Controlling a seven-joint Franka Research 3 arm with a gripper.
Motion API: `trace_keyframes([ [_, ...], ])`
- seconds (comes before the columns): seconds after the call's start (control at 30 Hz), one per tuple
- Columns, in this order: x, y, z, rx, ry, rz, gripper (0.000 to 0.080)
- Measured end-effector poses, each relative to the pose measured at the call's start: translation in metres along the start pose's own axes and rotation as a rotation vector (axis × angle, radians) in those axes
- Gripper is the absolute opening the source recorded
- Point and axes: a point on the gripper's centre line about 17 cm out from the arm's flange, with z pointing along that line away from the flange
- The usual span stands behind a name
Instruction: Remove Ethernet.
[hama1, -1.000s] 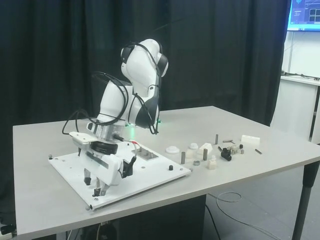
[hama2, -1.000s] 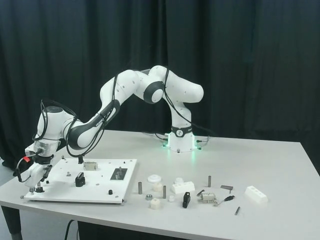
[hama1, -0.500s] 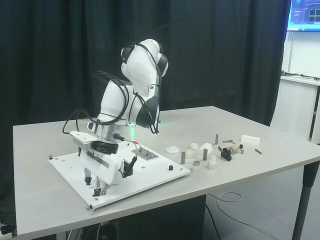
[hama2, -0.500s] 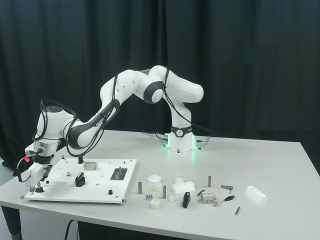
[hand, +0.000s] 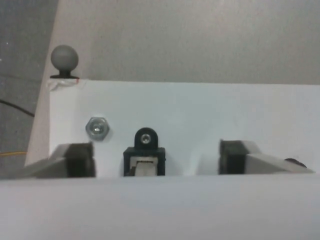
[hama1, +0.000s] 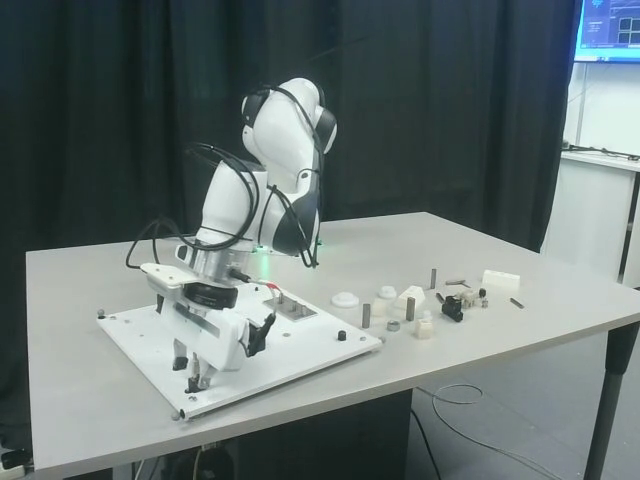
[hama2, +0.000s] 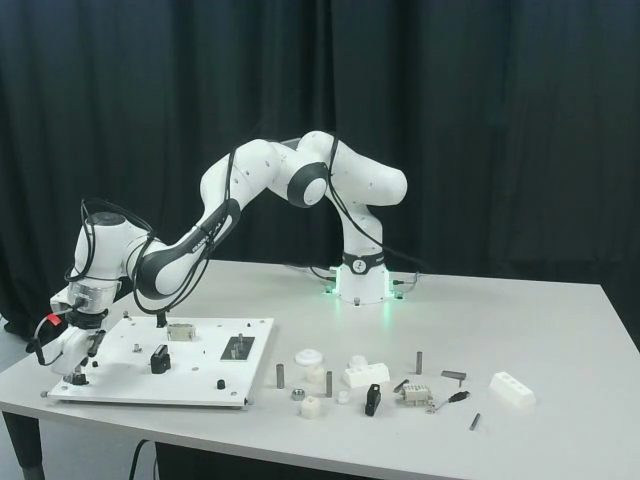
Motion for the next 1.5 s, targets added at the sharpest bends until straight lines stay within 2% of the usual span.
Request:
trace_keyframes([
  [0.03,0.0,0.0,0.0,0.0,0.0,-0.001,0.0592],
  [0.3,-0.002,-0.001,0.0,0.001,-0.002,-0.002,0.0592],
  [0.33,-0.002,-0.002,0.0,0.003,-0.003,-0.003,0.0264],
  [0.5,-0.003,-0.007,-0.002,0.012,-0.004,-0.004,0.0264],
  [0.53,-0.003,-0.007,-0.002,0.012,-0.004,-0.003,0.0089],
  [1.2,-0.002,-0.006,-0.003,0.011,-0.008,-0.001,0.008],
  [1.5,0.005,-0.004,-0.019,-0.015,-0.018,-0.005,0.008],
])
